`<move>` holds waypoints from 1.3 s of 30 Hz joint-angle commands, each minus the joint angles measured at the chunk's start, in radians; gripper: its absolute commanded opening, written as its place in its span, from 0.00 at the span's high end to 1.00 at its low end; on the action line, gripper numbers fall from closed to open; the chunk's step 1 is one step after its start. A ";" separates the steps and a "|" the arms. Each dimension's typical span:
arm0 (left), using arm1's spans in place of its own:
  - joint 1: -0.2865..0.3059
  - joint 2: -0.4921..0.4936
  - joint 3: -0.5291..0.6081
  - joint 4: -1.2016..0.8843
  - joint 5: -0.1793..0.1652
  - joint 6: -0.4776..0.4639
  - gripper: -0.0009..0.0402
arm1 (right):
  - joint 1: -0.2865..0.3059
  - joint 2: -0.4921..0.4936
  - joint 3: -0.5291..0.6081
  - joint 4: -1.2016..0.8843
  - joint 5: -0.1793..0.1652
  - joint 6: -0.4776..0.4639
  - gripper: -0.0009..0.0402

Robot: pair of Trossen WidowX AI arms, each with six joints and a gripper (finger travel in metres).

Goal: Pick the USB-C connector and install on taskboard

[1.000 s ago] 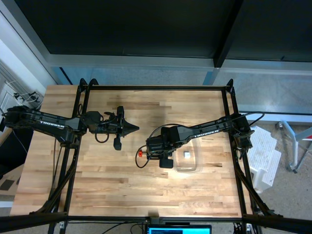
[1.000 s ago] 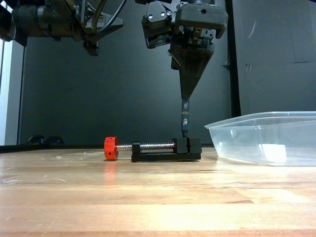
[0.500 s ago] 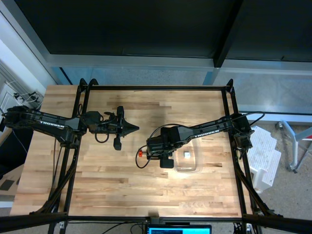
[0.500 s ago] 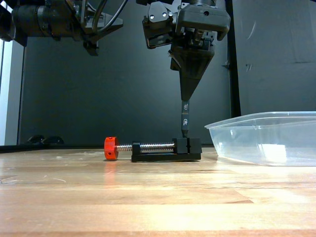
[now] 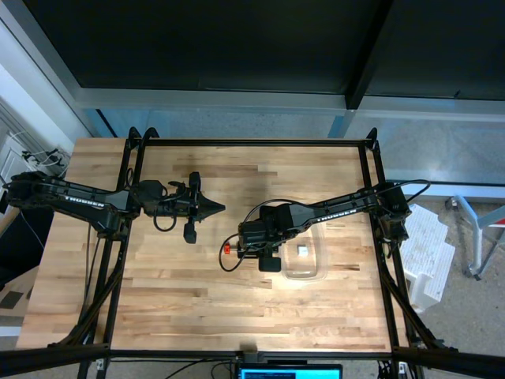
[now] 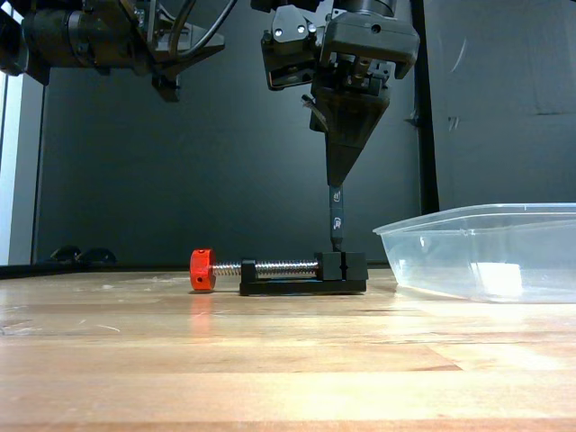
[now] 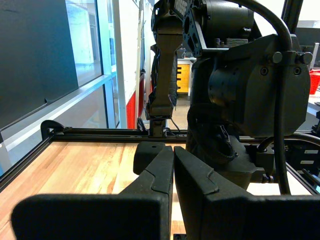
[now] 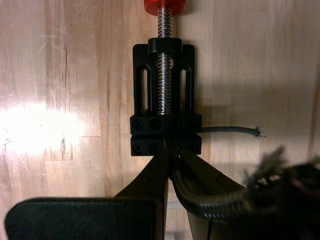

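The taskboard [image 6: 304, 272] is a black block with a threaded screw and an orange-red knob [image 6: 202, 269], lying on the wood. My right gripper [image 6: 336, 184] hangs straight above its right end, shut on the USB-C connector [image 6: 336, 220]. The connector is a thin dark piece held upright, and its lower tip meets the top of the block. From the right wrist, the fingers [image 8: 155, 172] close just behind the taskboard [image 8: 165, 127], and a braided cable [image 8: 230, 131] trails beside it. My left gripper [image 7: 173, 155] is shut on nothing and held high at the left [image 5: 219, 208].
A clear plastic tray [image 6: 486, 256] stands right of the taskboard, close to the right gripper [image 5: 267, 253]. It holds a small white square piece [image 5: 302, 250]. A black frame [image 5: 252, 143] runs round the table.
The right gripper has shifted only slightly, with the connector still upright on the block. The left arm has not moved.
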 commanded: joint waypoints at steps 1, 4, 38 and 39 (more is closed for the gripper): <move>0.000 0.000 0.000 0.000 0.000 0.000 0.98 | 0.000 0.000 -0.002 -0.002 0.002 -0.003 0.98; 0.000 0.000 0.000 0.000 0.000 0.000 0.98 | 0.000 -0.007 -0.002 -0.002 0.002 -0.003 0.98; 0.000 0.000 0.000 0.000 0.000 0.000 0.98 | 0.005 -0.140 0.007 -0.063 0.002 -0.003 0.37; 0.000 0.000 0.000 0.000 0.000 0.000 0.98 | 0.006 -0.140 0.007 -0.063 0.002 -0.005 0.38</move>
